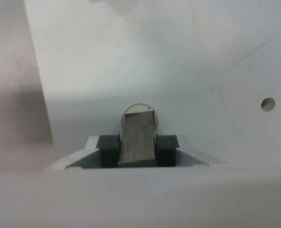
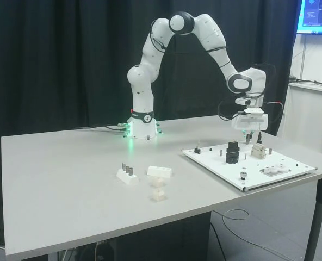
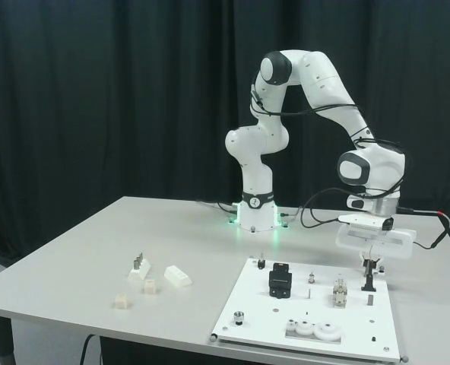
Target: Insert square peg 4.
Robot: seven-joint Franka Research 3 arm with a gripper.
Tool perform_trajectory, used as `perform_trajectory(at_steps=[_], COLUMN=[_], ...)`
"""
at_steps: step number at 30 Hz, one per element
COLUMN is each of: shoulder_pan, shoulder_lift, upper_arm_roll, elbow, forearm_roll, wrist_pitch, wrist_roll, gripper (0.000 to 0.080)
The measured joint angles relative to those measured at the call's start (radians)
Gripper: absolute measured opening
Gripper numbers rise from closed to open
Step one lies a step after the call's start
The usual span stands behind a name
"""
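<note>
You already have the square peg pinched between the two black fingers of the gripper, so the claw is pressed together on it. In the wrist view the peg hangs just above the white board, its lower end over a round outline that may be a socket; the view is too poor there to be sure. In the room views the gripper hovers over the far right part of the board, close to it.

Treat the peg as a small, stiff, light block (probably smooth-sided, so it could slip). It looks slightly tilted in the grasp. Keep your hold on its flat opposite faces, near the upper end, leaving the tip free.
</note>
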State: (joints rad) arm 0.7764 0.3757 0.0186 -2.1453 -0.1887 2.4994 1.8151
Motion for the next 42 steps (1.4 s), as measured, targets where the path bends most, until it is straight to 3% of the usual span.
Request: perform_trajectory(at_steps=[28,42], shoulder_pan=[-0.005,-0.006], shoulder_lift=[-0.002,0.002], upper_arm_roll=[0.001,0.001], elbow=[-0.001,-0.002], forearm_roll=[-0.001,0.0], wrist_pitch=[-0.001,0.004], wrist_roll=[-0.037,0.028], gripper=[0.0156,0.0156])
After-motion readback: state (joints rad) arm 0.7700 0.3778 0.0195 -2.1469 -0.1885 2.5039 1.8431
